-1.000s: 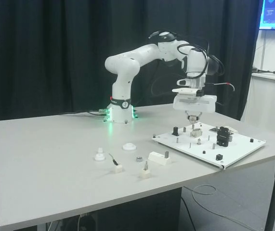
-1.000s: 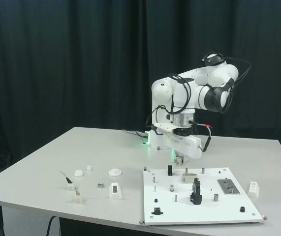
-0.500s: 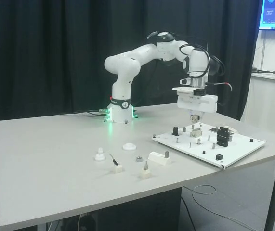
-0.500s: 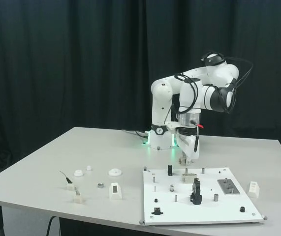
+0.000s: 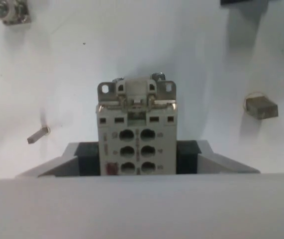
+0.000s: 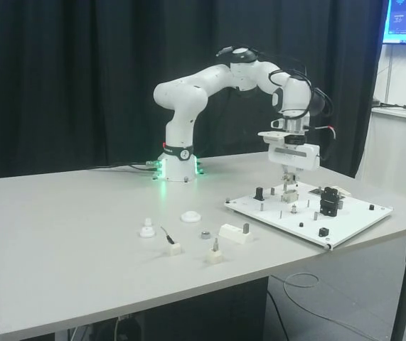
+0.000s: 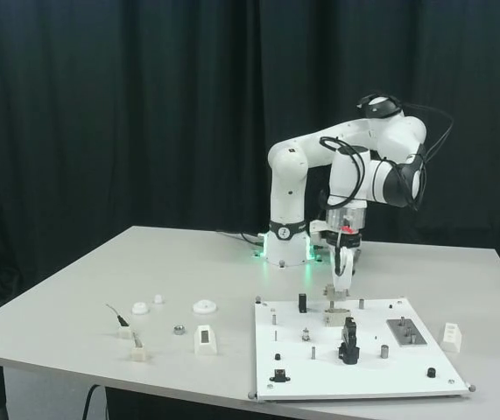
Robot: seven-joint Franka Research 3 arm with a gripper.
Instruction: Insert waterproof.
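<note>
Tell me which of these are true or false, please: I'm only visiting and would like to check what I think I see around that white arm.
1. The end effector holds a connector with six round holes. True.
2. The white board lies on the floor. False: it lies on the grey table.
3. The end effector hangs over the white board. True.
4. The connector is already seated in the board. False: the wrist view shows it between the fingers, above the board.
5. Small loose parts lie on the table beside the board. True.
6. The arm's base glows with no light. False: green light shows at it.
</note>
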